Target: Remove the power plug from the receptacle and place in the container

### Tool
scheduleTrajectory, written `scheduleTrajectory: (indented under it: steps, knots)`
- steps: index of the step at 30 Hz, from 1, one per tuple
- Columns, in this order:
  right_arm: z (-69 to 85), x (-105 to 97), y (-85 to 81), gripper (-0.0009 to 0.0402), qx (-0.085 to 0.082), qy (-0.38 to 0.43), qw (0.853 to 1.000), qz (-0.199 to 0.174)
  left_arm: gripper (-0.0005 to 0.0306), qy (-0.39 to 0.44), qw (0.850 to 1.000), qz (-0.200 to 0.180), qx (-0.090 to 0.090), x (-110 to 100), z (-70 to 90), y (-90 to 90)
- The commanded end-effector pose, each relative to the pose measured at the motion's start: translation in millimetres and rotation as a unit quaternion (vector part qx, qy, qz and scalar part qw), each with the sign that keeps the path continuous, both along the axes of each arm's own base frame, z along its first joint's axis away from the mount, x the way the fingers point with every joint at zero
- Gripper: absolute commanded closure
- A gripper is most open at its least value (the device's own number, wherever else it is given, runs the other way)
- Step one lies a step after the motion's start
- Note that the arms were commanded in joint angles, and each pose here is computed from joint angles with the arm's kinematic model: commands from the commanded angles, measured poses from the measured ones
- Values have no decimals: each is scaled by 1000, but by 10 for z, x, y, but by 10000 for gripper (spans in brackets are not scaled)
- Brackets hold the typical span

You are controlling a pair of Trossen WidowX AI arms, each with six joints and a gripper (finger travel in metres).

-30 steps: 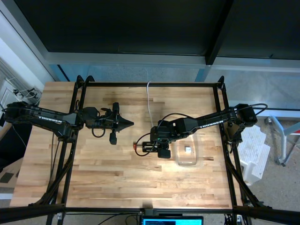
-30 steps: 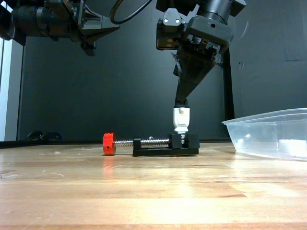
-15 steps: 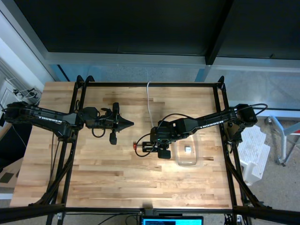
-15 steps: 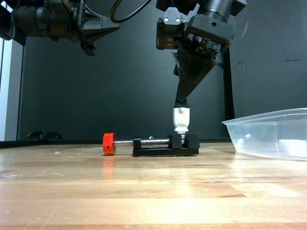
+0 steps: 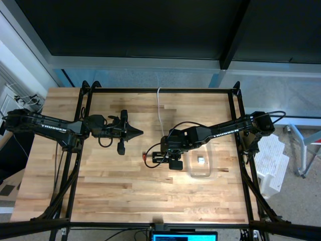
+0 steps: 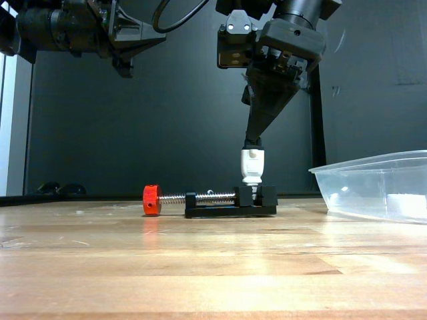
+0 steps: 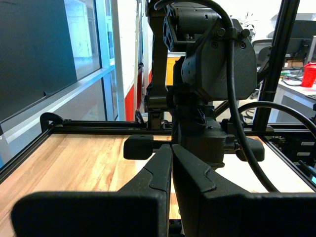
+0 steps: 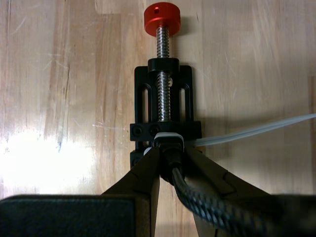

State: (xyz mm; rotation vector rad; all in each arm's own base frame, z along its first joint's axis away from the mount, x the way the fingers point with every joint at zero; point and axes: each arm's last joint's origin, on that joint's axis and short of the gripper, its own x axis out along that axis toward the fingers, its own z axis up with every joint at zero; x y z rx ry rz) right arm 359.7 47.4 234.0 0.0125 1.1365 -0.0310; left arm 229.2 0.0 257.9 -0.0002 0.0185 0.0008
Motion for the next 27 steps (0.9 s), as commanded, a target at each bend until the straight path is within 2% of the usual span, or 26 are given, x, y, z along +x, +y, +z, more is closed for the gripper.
scheduleTrajectory:
  steps: [1,11,17,23,27]
  knots:
    - [58,7,2,393,-1,-4,1000,0,300,0,1000,0,0,0,0,1]
    - [167,16,2,393,-1,-2,1000,1,300,0,1000,0,0,0,0,0]
    - [285,3,1,393,-2,4,1000,1,300,0,1000,0,0,0,0,0]
    - [381,-79,-10,393,-3,11,1000,1,300,0,1000,0,0,0,0,0]
    - [415,-239,-13,393,-4,20,1000,4,300,0,1000,0,0,0,0,0]
